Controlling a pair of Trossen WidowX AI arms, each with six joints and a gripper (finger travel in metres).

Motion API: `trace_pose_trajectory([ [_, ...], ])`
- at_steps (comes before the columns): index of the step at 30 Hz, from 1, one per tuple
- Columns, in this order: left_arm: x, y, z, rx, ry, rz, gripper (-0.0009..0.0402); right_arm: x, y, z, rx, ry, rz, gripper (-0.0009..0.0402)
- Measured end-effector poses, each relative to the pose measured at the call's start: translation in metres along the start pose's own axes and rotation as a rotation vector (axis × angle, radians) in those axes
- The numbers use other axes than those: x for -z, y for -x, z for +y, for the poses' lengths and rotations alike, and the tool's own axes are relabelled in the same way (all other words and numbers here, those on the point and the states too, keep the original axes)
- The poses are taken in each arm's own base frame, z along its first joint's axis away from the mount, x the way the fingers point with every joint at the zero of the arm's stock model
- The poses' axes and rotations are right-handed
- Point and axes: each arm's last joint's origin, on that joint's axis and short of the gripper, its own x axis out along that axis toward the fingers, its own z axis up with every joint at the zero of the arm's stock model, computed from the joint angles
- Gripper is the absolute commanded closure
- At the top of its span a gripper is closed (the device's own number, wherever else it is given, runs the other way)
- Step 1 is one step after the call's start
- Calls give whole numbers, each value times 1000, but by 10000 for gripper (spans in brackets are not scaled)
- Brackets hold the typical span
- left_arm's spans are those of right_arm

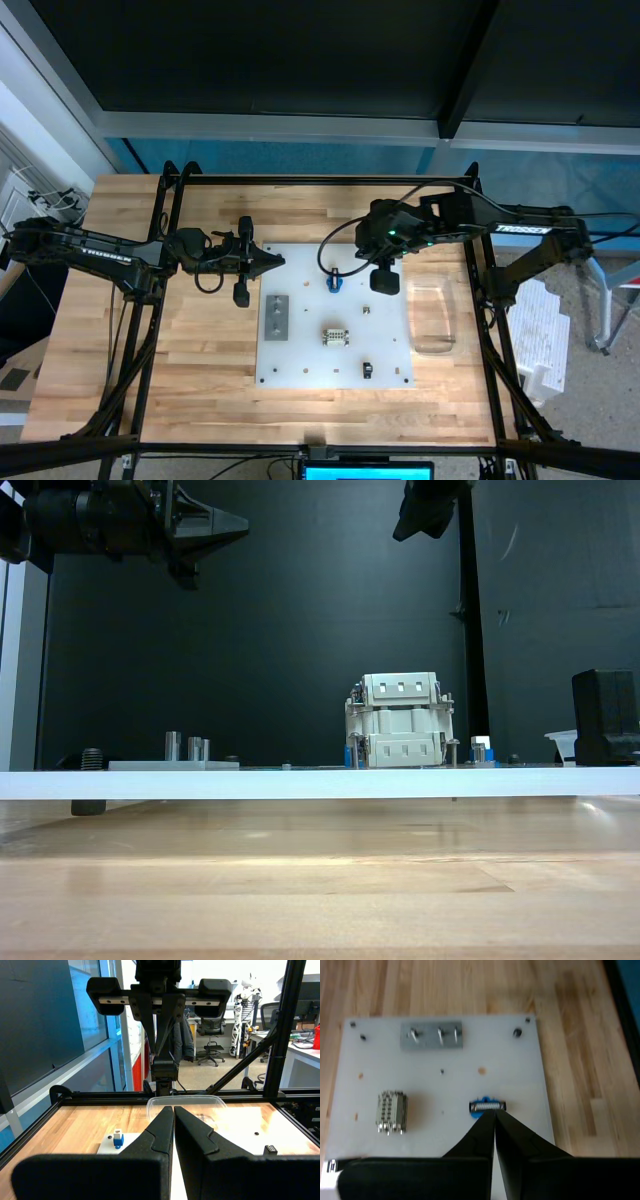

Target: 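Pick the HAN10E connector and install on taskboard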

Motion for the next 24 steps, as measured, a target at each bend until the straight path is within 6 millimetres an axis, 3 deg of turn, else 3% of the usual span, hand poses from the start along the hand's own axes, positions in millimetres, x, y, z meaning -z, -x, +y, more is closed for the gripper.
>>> trace_pose_trajectory([
  [11,0,0,0,0,0,0,392,44,9,-1,-10,-24,-247,393],
  [24,0,0,0,0,0,1,392,88,-2,-5,-99,-80,-537,393],
])
